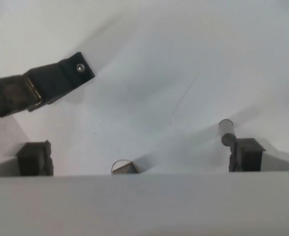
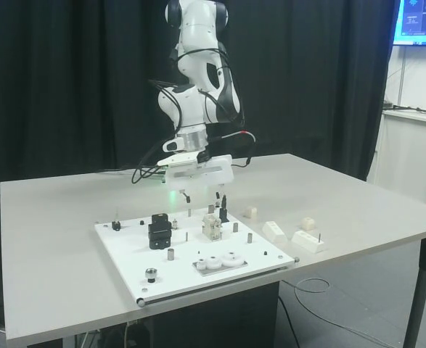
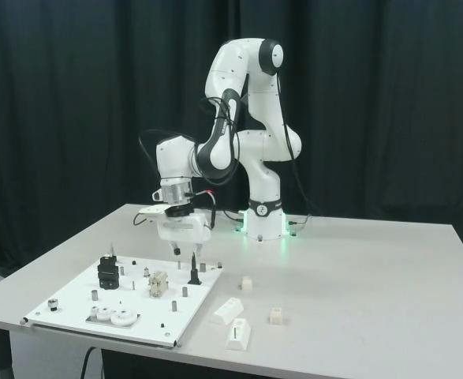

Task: Pick round peg 1.

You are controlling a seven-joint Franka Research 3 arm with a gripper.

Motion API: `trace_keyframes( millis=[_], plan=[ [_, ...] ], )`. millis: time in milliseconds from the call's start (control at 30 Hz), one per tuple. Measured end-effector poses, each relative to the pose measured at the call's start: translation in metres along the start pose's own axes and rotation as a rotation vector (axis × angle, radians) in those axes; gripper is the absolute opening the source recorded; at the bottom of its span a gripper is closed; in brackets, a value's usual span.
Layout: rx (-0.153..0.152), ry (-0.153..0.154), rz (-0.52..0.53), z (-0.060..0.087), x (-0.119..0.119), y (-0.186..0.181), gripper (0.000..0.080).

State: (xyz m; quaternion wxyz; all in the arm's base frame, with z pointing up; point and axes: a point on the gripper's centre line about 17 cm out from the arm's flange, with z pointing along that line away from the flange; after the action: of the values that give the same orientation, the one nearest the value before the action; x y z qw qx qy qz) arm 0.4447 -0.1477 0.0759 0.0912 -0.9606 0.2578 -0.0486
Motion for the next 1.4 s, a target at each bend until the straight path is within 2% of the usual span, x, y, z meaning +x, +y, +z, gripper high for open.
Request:
trace_keyframes(
  millis=[600,1000,1400],
  plan=[
    [-0.019,0.045,-0.017,-0.008,0.016,0.01,0.08],
    [-0.039,0.056,-0.061,-0.015,0.023,0.015,0.08],
    [-0.063,0.076,-0.108,-0.028,0.032,0.023,0.08]
  ],
)
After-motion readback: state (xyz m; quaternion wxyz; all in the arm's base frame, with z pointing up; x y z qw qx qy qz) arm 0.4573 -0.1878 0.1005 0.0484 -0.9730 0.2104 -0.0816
